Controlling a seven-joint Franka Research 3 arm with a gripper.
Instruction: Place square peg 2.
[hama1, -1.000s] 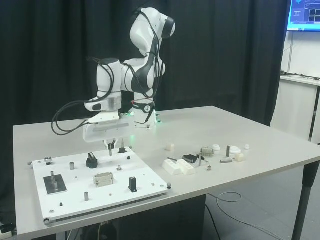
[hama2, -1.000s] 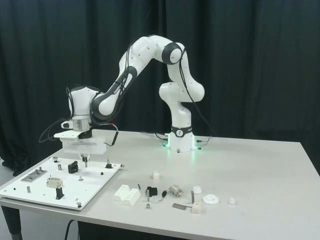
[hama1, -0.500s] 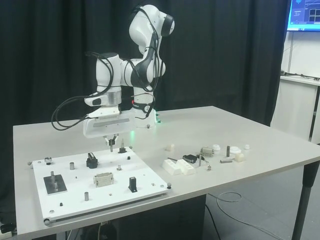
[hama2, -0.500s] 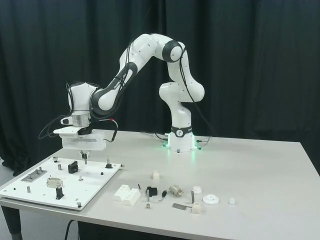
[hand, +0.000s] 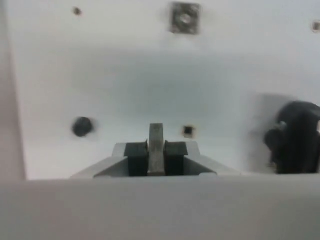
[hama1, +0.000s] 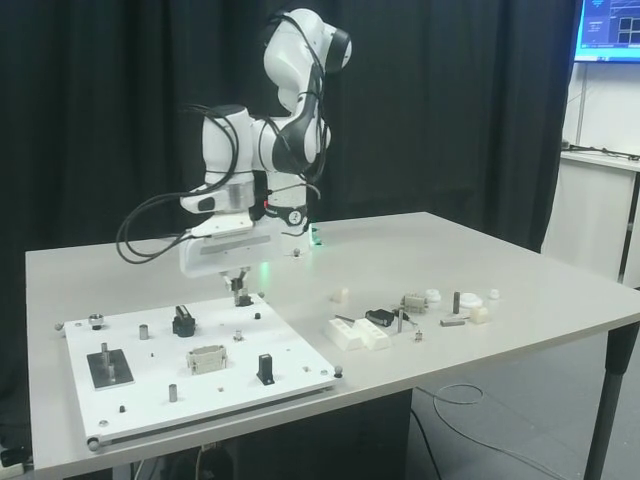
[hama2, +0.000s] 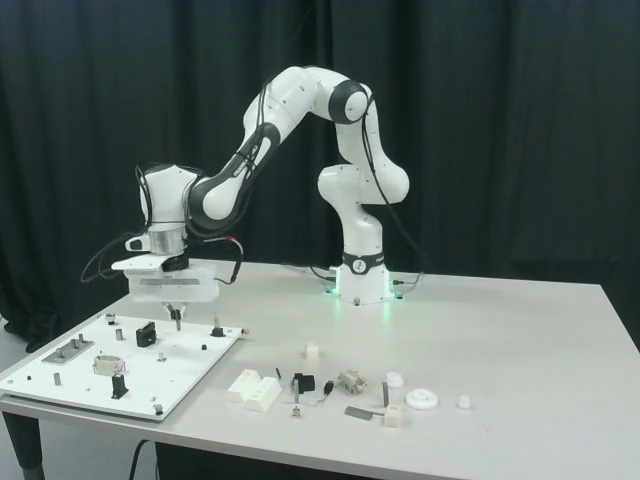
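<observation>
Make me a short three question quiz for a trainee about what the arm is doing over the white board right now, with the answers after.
1. True or false: the hand is shut on a square peg.
2. Which does the hand hang over? A) the white board B) the loose parts on the grey table C) the arm's base
3. Fill in: in the wrist view a small square ____ shows in the board beside the peg's tip.

Key: 1 true; 2 A; 3 hole.
</observation>
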